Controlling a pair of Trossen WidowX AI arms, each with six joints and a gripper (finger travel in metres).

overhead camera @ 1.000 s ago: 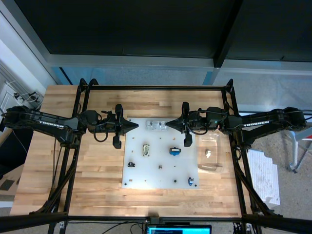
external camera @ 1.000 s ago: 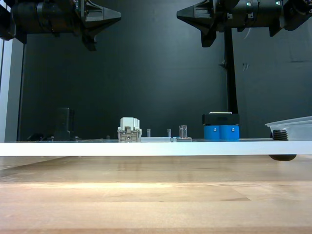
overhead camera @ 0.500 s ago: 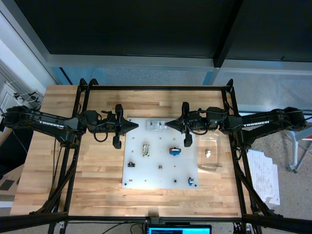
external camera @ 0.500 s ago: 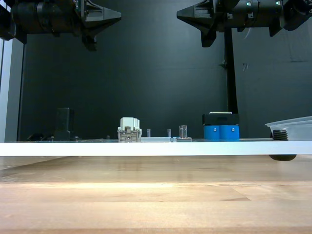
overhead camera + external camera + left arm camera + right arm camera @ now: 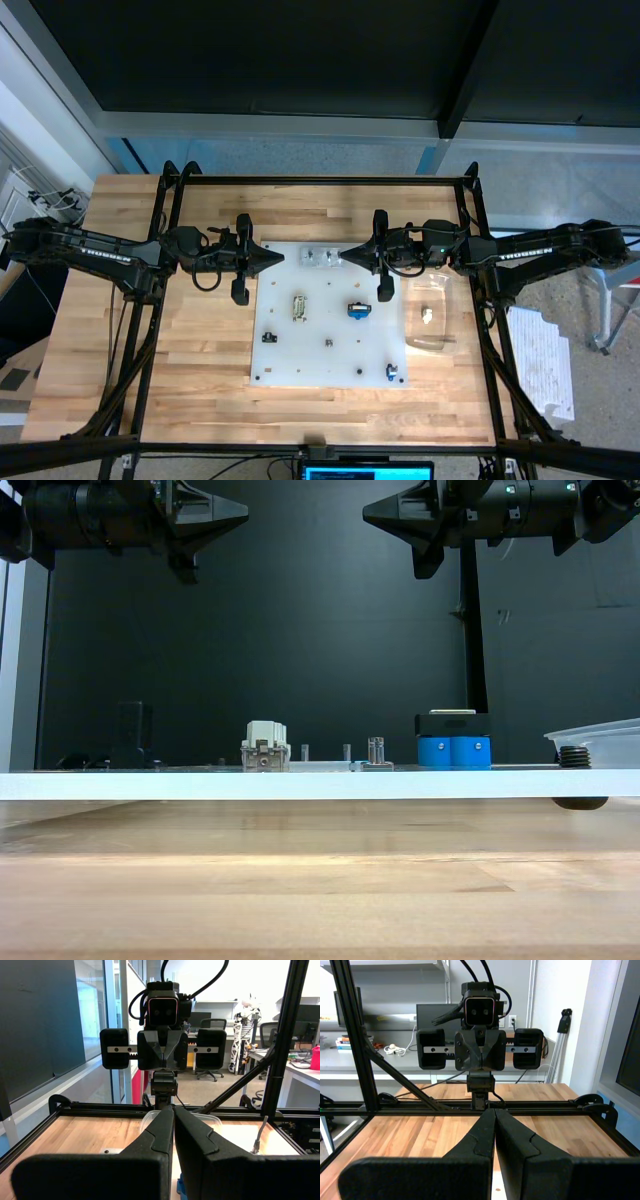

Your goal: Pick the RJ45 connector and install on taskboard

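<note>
High view did not show you whether the connector sat in the jack (image 5: 392,374) or the tray (image 5: 430,346). Left gripper (image 5: 275,257) and right gripper (image 5: 348,256) hung above the board (image 5: 300,360), fingers pressed together, empty. Trusting it seated risked a loose plug.

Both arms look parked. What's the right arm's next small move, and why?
Probably swing the right gripper toward the blue jack to check it. It hangs shut and empty over the board's far edge, like the left gripper; the block in the tray shows no cable, and I cannot tell whether the connector is seated.
</note>
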